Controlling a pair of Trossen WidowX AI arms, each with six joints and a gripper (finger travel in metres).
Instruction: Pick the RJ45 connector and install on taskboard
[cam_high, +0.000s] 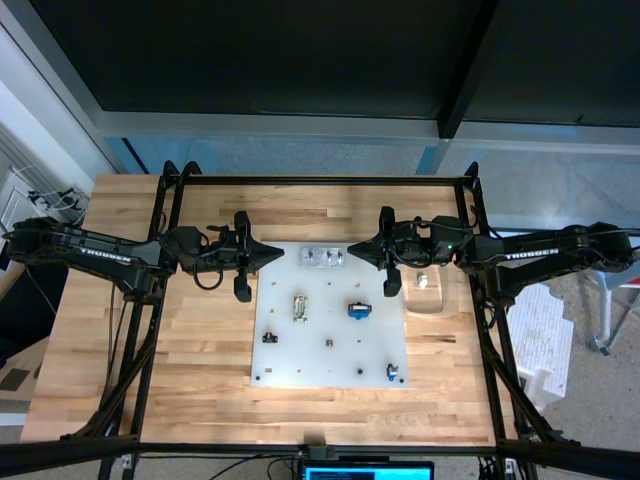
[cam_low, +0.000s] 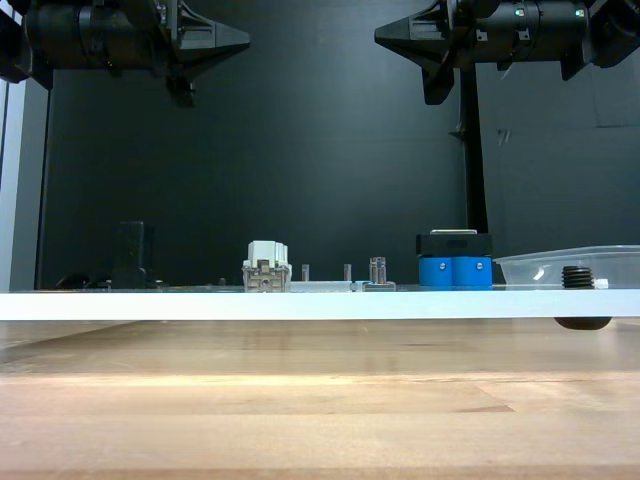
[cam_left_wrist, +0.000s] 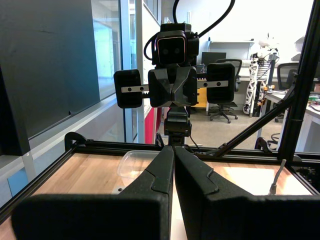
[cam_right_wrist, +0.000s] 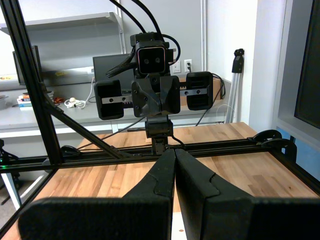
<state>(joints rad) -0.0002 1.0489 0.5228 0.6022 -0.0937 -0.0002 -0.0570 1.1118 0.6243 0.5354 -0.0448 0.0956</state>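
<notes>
Both arms hang high over the board's far edge, tips facing each other. My left gripper is shut with nothing between its fingers. My right gripper is also shut and holds nothing. Neither is near the small blue jack at the white board's near right corner. A grey piece seems to cover the jack's top there, which looks like the connector seated in it; I see no cable. The white block in the clear tray looks pale, with nothing darker on it.
The board carries a silver part at the far edge, a pale connector block, a larger blue part and small black parts. A black frame runs round the table.
</notes>
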